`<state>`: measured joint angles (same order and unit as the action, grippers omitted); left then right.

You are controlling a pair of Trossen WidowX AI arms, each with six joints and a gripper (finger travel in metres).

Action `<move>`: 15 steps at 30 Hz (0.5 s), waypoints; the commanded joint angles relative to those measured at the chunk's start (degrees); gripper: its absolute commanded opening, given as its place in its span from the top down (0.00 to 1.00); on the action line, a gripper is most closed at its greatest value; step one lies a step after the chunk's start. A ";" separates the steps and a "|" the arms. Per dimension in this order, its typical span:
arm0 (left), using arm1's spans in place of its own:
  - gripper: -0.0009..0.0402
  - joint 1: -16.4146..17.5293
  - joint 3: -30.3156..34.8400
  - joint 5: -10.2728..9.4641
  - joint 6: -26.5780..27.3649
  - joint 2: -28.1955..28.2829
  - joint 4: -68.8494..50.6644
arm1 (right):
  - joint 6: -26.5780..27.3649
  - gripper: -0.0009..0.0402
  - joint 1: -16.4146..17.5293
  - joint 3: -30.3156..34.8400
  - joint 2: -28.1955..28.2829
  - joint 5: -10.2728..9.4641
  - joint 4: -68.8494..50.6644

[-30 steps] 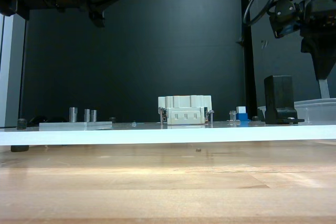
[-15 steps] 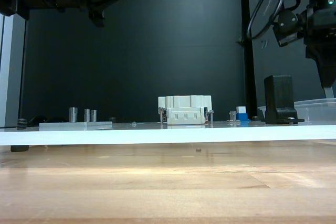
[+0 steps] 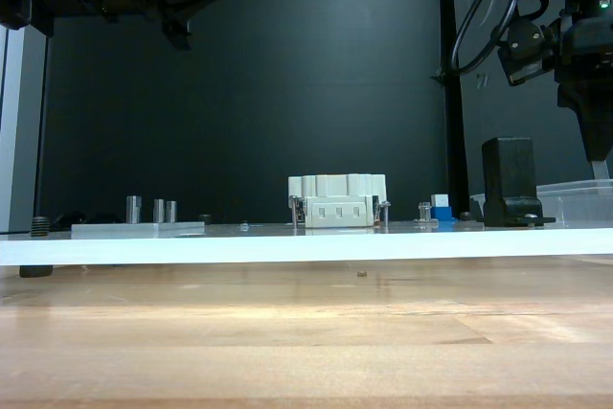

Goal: Pick the 16mm bar from the taskboard and place it in the container

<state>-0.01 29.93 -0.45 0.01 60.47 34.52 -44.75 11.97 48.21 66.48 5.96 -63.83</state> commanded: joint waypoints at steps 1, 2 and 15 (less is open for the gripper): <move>0.98 0.00 0.02 0.00 0.00 0.02 0.00 | 0.02 0.81 0.02 0.02 0.04 0.02 0.04; 0.98 0.00 0.02 0.00 0.00 0.02 0.02 | 0.02 0.79 0.02 0.02 0.04 0.02 0.04; 0.98 0.00 0.02 0.00 0.00 0.02 0.02 | 0.02 0.61 0.07 0.02 0.04 -0.04 0.04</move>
<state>-0.01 29.95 -0.47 0.01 60.49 34.52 -44.73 11.99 48.21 66.48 5.96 -63.79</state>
